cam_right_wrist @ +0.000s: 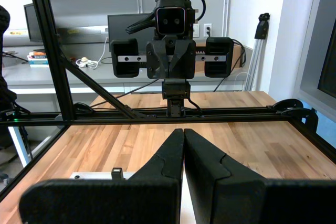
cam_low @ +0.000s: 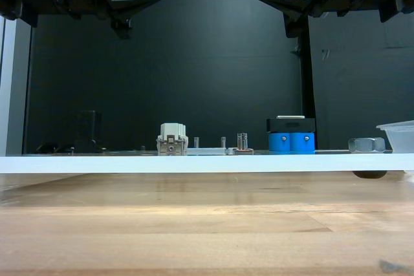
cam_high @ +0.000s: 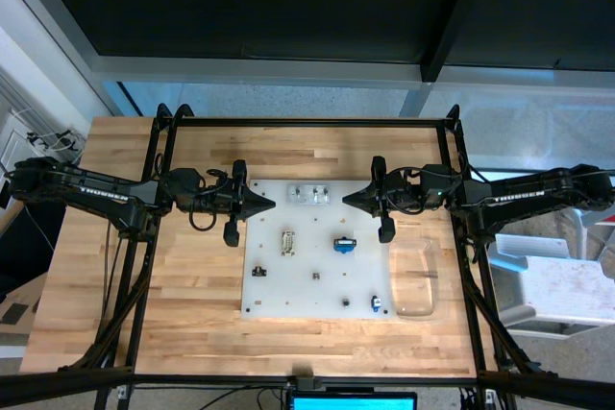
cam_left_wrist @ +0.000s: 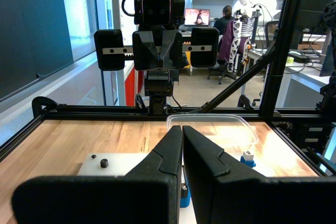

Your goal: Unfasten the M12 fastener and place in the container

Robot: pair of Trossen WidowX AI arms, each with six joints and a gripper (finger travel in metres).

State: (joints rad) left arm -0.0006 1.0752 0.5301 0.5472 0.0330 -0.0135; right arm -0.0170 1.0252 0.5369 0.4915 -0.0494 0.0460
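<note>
The M12 fastener (cam_high: 379, 305) is a small silver nut with blue under it, sitting at the white board's (cam_high: 288, 290) near right edge, outside the container. At table height the nut (cam_low: 367, 145) sits low on the board with no ribs showing beneath it. The container (cam_high: 415, 280) is a clear tray lying just right of the board, with nothing in it. My left gripper (cam_high: 272, 205) hangs shut above the board's far left part. My right gripper (cam_high: 346, 201) hangs shut above the far right part, facing the left one. Both are high above the board and far from the nut.
On the board stand a blue block with a dark top (cam_high: 344, 245), a grey connector (cam_high: 286, 242), a clear part at the far edge (cam_high: 310, 195) and small dark studs (cam_high: 346, 304). A black frame (cam_high: 307, 123) surrounds the wooden table (cam_high: 192, 266).
</note>
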